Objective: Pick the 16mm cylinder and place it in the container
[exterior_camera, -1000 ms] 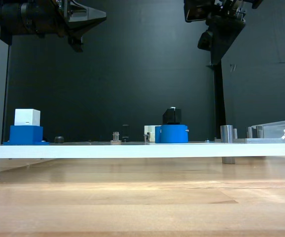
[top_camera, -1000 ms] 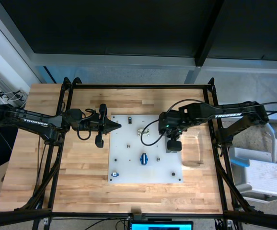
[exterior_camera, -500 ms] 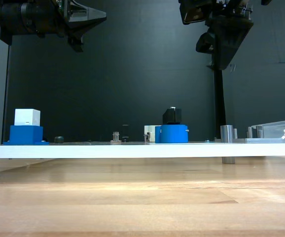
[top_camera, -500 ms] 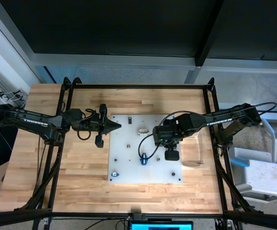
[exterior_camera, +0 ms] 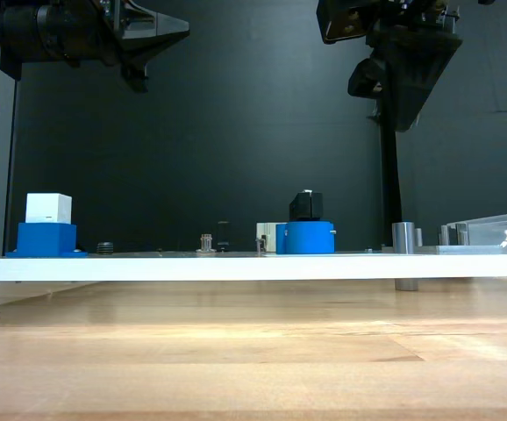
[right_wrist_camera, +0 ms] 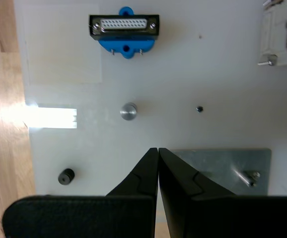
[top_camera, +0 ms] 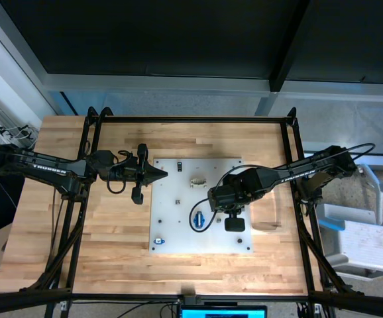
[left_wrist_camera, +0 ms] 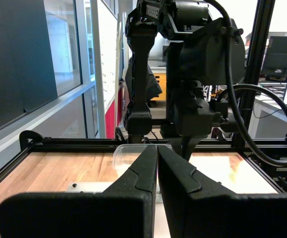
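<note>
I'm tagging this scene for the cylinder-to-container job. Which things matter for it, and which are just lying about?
Job in hand:
silver cylinder, likely the 16mm one
clear container, right of the board
right gripper, shut, above the board near the cylinder

Lying about:
blue-mounted connector
white connector
black knob
left gripper, shut, parked high beside the board's left edge

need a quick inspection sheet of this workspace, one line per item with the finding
surface: wooden table bearing a white task board
job's things: silver cylinder upright in the board, ungripped; clear container beside the board's right edge
clutter: blue connector, black knob, grey plate on the board
grippers: left pincer shut, raised at the board's left edge; right pincer shut, raised over the board near the cylinder
cables: black loop hanging off the right arm
surroundings: black frame, dark backdrop
</note>
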Tool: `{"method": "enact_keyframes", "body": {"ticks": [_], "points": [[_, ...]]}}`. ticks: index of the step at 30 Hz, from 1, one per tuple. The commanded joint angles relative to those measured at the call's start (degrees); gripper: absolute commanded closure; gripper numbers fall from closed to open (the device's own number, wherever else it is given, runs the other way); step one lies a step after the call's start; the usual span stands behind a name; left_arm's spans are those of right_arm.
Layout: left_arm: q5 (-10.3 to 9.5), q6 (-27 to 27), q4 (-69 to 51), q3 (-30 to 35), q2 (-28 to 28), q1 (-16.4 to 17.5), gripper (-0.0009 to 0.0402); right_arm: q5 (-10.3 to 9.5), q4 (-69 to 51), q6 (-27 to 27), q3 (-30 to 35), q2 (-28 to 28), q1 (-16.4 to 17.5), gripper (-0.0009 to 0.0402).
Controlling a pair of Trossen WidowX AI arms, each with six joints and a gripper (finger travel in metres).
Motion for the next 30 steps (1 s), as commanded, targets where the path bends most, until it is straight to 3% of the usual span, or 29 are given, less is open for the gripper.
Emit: {"method": "enact_keyframes", "body": {"ticks": [1,8,17,30], "points": [[0.0,0.0,0.0,0.02,0.0,0.0,0.0393,0.39,0.44,0.2,-0.04,0.96,0.83,0.0392],[0.0,0.0,0.02,0.02,0.0,0.0,0.0393,2.67,2.49,1.51,-0.02,2.93,1.7,0.0333],[0.0,0.0,0.07,0.02,0.0,0.02,0.0393,2.84,4.0,1.49,-0.07,4.98,2.36,0.025],[0.0,0.0,0.02,0.02,0.0,0.0,0.0393,2.84,6.16,1.42,-0.76,8.68,3.15,0.0219]]}}
